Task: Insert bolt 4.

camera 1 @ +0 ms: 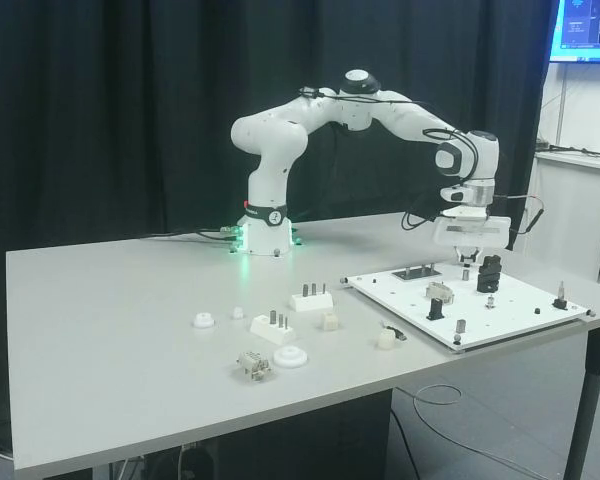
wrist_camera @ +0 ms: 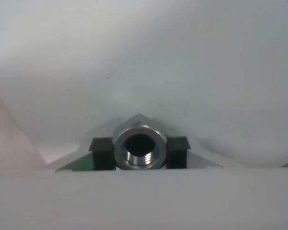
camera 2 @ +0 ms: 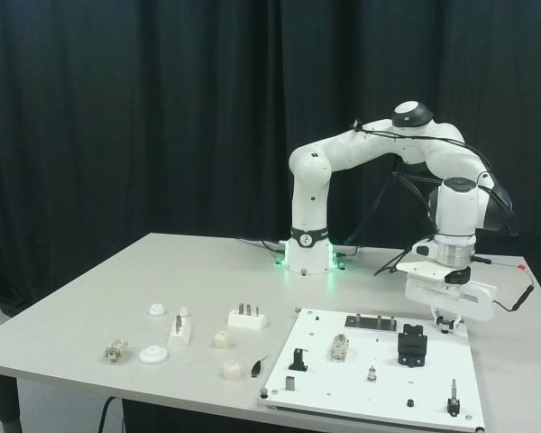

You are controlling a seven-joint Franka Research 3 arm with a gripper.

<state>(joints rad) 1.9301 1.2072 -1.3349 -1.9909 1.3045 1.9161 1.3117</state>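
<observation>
Over the white board (camera 2: pixel 379 379), the arm's downward-pointing hand (wrist_camera: pixel 139 152) clamps a threaded bolt (wrist_camera: pixel 139 146).

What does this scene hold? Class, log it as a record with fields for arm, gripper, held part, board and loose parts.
arm: white, bolted to the grey table, reaching over the board
gripper: shut on a threaded metal part, above the board
board: white, carrying small black fixtures
loose parts: white holders beside the board

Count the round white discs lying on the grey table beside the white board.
2: a small round white disc farthest from the board, and a larger round white disc near the table's front edge. Others may be hidden.
</observation>
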